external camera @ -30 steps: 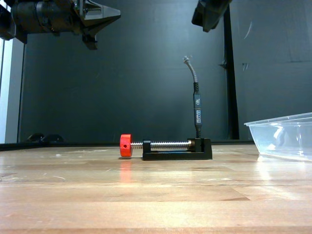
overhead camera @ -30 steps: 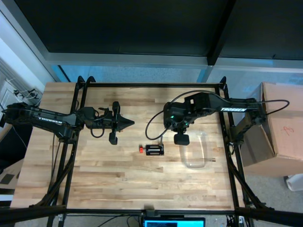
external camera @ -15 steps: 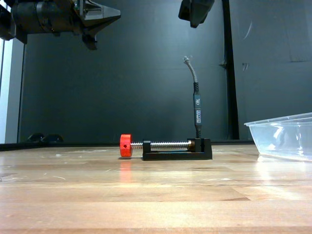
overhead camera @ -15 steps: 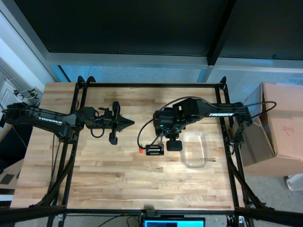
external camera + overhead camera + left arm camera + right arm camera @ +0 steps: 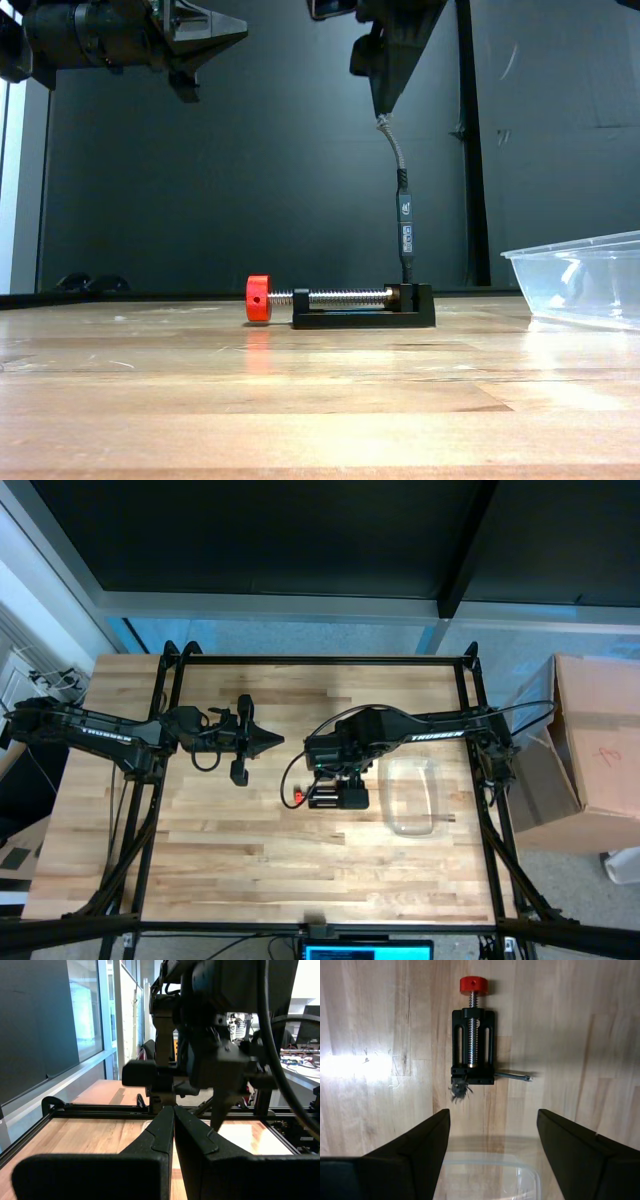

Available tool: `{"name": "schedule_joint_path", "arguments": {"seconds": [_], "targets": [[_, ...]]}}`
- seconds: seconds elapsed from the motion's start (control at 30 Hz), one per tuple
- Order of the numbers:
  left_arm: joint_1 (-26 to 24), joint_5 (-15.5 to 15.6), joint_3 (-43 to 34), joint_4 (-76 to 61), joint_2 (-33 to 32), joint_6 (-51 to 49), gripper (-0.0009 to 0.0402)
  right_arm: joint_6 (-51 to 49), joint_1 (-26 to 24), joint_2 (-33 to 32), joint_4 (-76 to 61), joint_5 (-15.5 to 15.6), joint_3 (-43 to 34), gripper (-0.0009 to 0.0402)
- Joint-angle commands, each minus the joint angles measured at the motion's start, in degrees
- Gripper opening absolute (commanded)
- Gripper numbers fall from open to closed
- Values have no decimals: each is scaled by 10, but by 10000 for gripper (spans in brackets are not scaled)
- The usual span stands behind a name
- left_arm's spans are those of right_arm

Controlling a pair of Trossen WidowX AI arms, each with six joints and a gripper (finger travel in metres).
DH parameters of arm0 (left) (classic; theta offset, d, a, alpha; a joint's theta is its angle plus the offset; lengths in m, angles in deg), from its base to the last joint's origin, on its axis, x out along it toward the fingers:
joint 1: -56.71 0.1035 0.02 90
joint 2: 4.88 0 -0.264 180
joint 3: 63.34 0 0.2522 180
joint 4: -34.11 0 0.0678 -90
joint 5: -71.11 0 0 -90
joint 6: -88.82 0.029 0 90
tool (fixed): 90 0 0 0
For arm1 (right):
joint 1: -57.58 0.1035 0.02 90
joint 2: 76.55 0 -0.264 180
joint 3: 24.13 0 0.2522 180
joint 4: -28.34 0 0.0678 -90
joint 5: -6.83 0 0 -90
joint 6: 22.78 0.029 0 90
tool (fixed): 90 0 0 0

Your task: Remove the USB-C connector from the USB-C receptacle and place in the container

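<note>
**High view:** We see the left claw (image 5: 272, 741) drawn to a point above the counter (image 5: 250, 870), at nine o'clock from the vise (image 5: 330, 799) and well apart from it. The right claw (image 5: 345, 777) hangs directly over the vise and covers the connector here. The container (image 5: 412, 798) lies near the vise, at its three o'clock.

**Low view:** The connector (image 5: 405, 225) stands upright in the receptacle (image 5: 410, 291) at the vise's (image 5: 362, 306) three o'clock end. It is seated, and its frayed cable stub bends toward eleven o'clock. The right claw (image 5: 381, 105) points down from twelve o'clock, with its tip at the frayed end. We cannot tell whether the two touch. The red knob (image 5: 258, 298) caps the vise's nine o'clock end. The left claw (image 5: 235, 34) hangs high at ten o'clock from the vise. The container (image 5: 580, 278) sits on the counter (image 5: 320, 420) at three o'clock.

**Left wrist view:** The left claw (image 5: 173, 1122) has its fingers (image 5: 157, 1135) pressed together. The right arm (image 5: 220, 1055) stands ahead of it.

**Right wrist view:** The right claw (image 5: 492, 1116) has its fingers (image 5: 415, 1155) spread wide apart and grips nothing. We look down on the connector's frayed end (image 5: 460, 1091), which is at the end of the vise (image 5: 473, 1047) away from the knob (image 5: 473, 984). The rim of the container (image 5: 490, 1166) shows between the fingers.
</note>
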Motion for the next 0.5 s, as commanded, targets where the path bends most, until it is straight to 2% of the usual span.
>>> {"name": "schedule_joint_path", "arguments": {"seconds": [0.03,0.5], "targets": [[0,0,0,0,0,0,0,0,2,-17,6,0,1,268],[0,0,0,0,0,0,0,-2,6,-73,43,2,9,259]]}}
